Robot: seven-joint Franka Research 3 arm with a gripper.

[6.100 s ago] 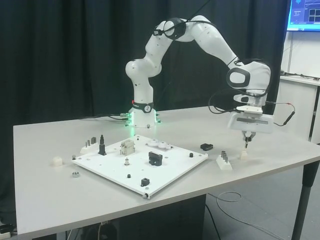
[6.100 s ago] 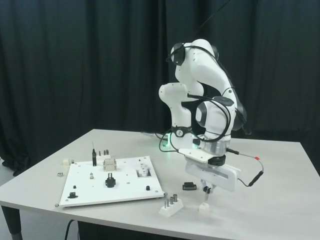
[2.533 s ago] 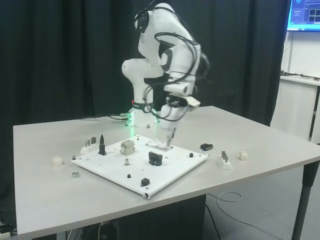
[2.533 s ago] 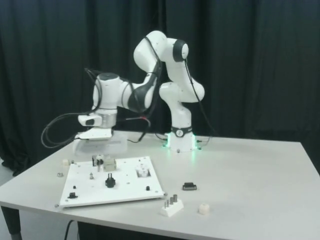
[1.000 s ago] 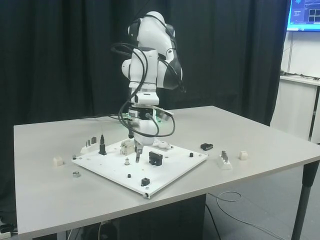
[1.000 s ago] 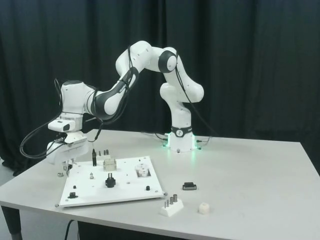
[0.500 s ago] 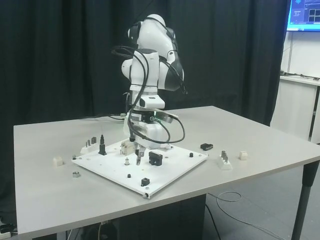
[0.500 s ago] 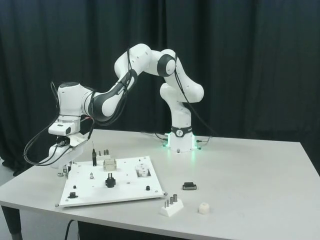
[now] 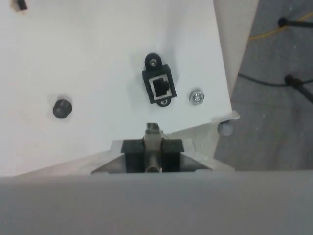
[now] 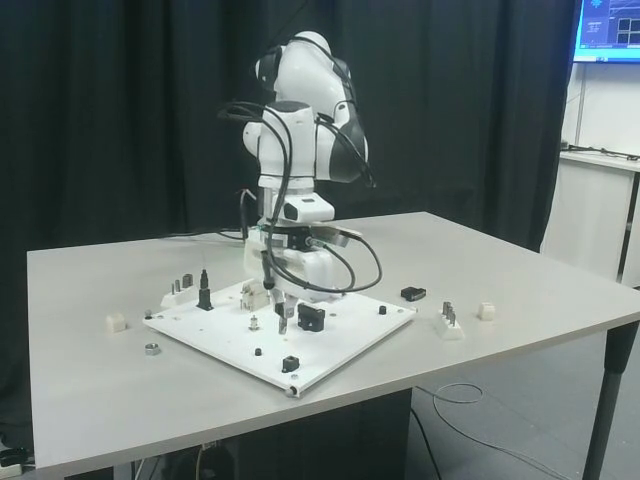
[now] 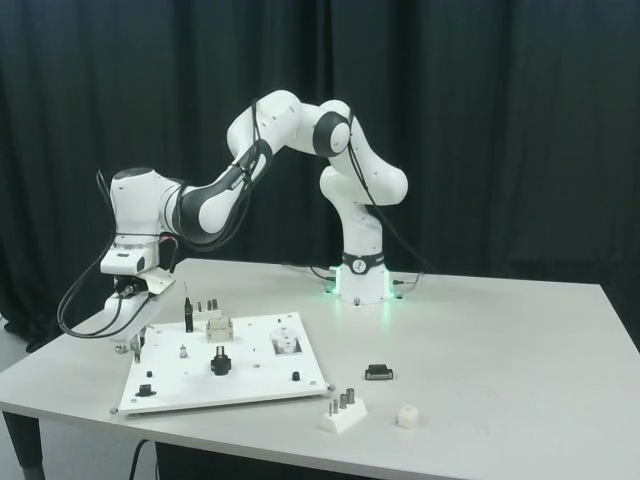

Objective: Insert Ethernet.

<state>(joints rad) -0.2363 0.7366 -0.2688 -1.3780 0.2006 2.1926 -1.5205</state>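
On the grey table [image 10: 480, 330] the arm has swung from the far end across to the white board [image 11: 250, 385]. The gripper [image 9: 152, 131], closed on a small plug [image 9: 152, 128], now hovers just short of the black Ethernet socket [image 9: 159, 86], so lining up and pushing in should come next.

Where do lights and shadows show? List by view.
Wrist view: the Ethernet socket casts a soft shadow on the white board. First room view: a lit screen glows top right. Second room view: green light at the arm's base.

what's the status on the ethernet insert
End effector shut on plug, above the white board. Black ethernet socket just ahead, empty. Nothing between them.
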